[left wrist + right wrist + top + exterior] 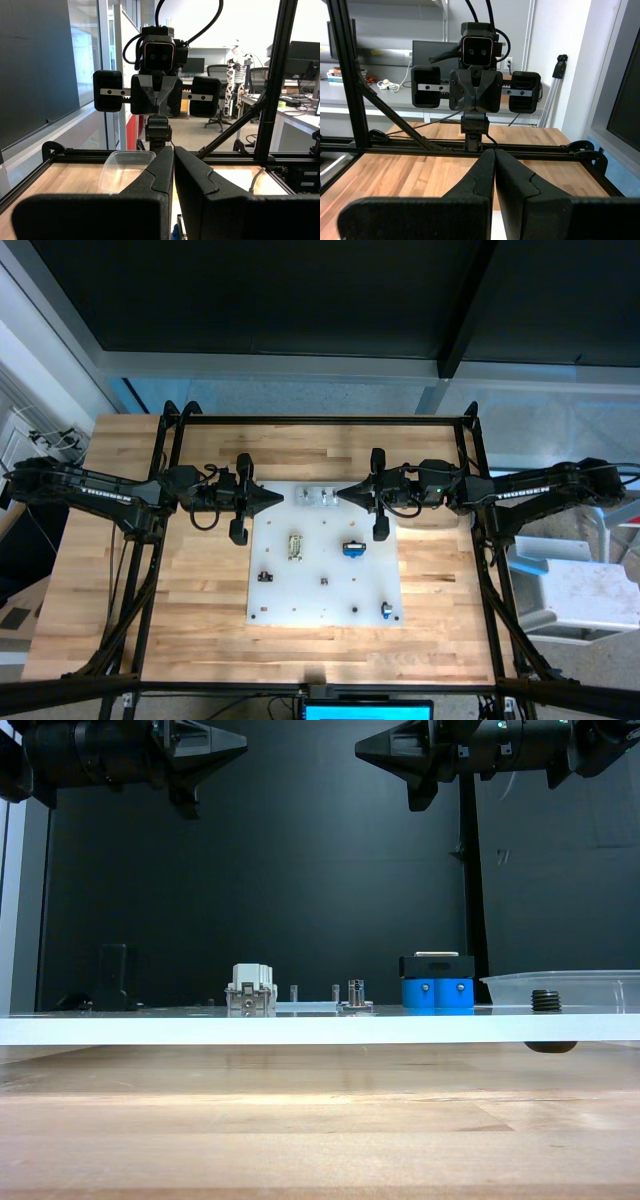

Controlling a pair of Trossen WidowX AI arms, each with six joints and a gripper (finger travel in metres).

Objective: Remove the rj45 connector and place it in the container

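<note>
The rj45 connector (387, 612) is a tiny pale speck beside a small blue socket piece, near the front right corner of the white board (280, 610). The clear container (318, 498) lies at the board's far edge, and the left wrist view also shows the container (127, 167). My left gripper (280, 498) hovers high, just left of the container, shut and empty. My right gripper (340, 493) hovers just right of it, also shut and empty. Both point inward at each other, far above the board: left gripper (243, 740), right gripper (358, 750).
On the board stand a grey-white connector block (295, 547), a blue-and-black connector (353, 548) and a few small studs (324, 581). A black frame (320, 421) runs around the wooden table (120, 570).
</note>
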